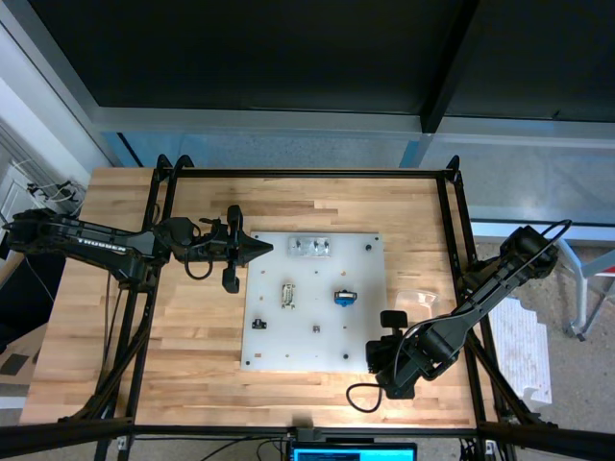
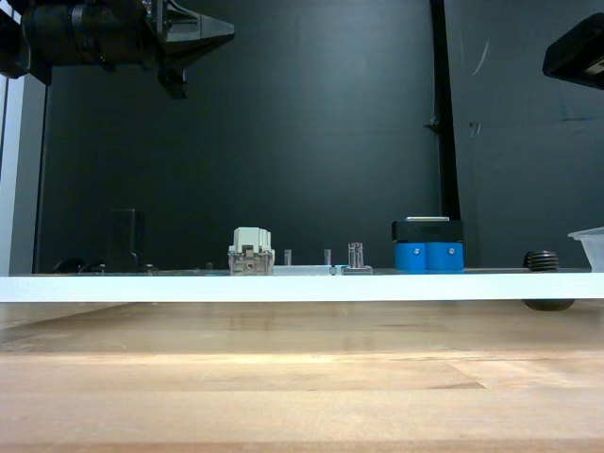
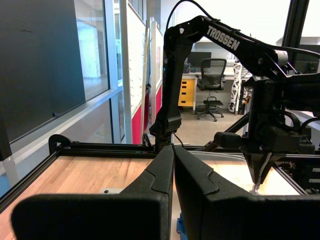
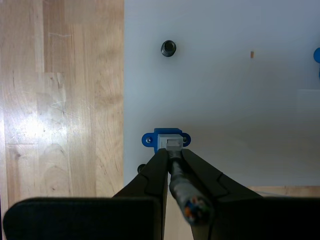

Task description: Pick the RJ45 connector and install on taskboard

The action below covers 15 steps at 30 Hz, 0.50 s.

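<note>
Wooden tabletop point(image 1: 192, 336) is carrying the taskboard point(image 1: 288, 331). At its 5 o'clock corner the right hand point(image 4: 170, 152) is pinching the RJ45 connector point(image 4: 173, 144) by its cable point(image 4: 182, 192), against a blue socket point(image 4: 165, 135). Left hand point(image 1: 258, 248), closed and empty, is hovering high at the board's 10 o'clock.

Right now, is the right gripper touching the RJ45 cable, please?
Touching: right wrist view shows right gripper, over the taskboard, clamping the cable. Left gripper hangs above its left edge.
</note>
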{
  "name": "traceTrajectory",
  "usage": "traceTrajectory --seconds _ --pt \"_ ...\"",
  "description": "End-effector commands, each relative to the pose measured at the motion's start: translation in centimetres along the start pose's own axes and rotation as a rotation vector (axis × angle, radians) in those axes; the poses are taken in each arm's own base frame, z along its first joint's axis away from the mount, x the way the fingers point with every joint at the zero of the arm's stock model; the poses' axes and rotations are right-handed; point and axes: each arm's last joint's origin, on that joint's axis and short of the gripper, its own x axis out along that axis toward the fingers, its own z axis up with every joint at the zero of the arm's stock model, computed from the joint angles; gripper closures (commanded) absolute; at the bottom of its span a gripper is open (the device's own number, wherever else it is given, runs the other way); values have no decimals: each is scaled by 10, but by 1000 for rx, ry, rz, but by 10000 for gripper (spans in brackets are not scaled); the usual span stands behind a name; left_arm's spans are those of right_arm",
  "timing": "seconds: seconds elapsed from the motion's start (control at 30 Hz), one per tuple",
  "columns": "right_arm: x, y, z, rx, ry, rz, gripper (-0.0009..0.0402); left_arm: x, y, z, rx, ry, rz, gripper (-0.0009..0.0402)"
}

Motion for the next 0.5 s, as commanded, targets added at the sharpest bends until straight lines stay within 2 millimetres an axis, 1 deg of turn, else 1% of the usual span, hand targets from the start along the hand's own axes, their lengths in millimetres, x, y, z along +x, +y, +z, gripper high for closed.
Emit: traceTrajectory --seconds 0.03,0.5 --pt "2 0 -1 -2 -1 -1 393 0 0 0 0 0 0 393" --pt "15 0 -4 -23 1 -1 393 0 0 0 0 0 0 393"
